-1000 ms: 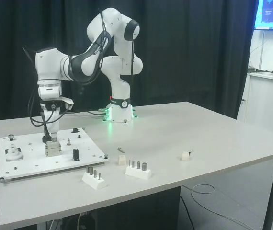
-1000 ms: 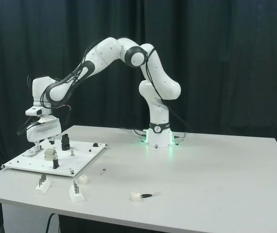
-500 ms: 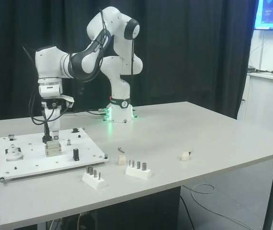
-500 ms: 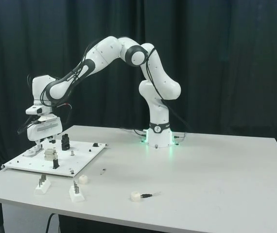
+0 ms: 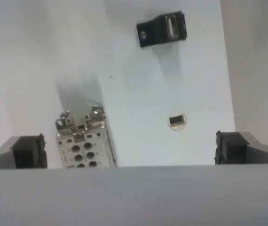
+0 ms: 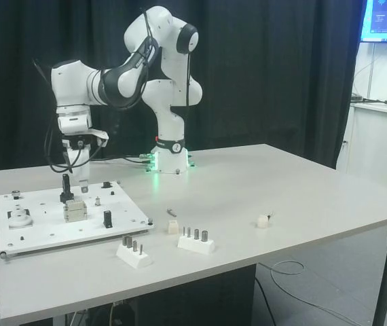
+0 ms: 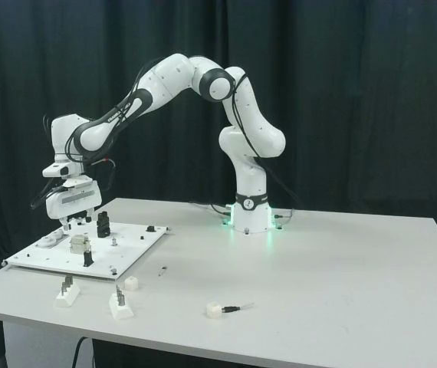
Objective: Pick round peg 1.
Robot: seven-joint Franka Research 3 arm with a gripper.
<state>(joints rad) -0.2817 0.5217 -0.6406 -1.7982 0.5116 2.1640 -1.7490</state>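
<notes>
Round peg 1 cannot be singled out. Grey pegs stand upright in two white holders near the front edge of the grey table (image 6: pixel 302 183). Bearings below use the first room view, with the dial centred on the table's middle and 12 o'clock away from that camera.

1. The left peg holder (image 6: pixel 134 254) sits at about 7 o'clock, and the right peg holder (image 6: pixel 195 242) at about 6 o'clock. They are apart from each other, and both are off the plate.
2. A small white cube (image 6: pixel 172 226) lies just behind the right peg holder. A small white piece (image 6: pixel 263 220) lies alone at about 4 o'clock.
3. The white plate (image 6: pixel 44 234) lies flat at 9 o'clock. It carries a black block (image 6: pixel 107 218), a metal connector (image 6: pixel 75 211) and a white round disc (image 6: pixel 20 219).
4. The gripper (image 6: pixel 75 183) hangs above the plate, over the connector and clear of it. It is well apart from both peg holders.
5. In the wrist view the two black fingertips (image 5: pixel 28 151) stand wide apart with nothing between them. Below them are the connector, a black socket block (image 5: pixel 162 29) and a small slot (image 5: pixel 177 121) in the plate.
6. The arm's base (image 6: pixel 168 151) stands at about 11 o'clock, with a green light at its foot.
</notes>
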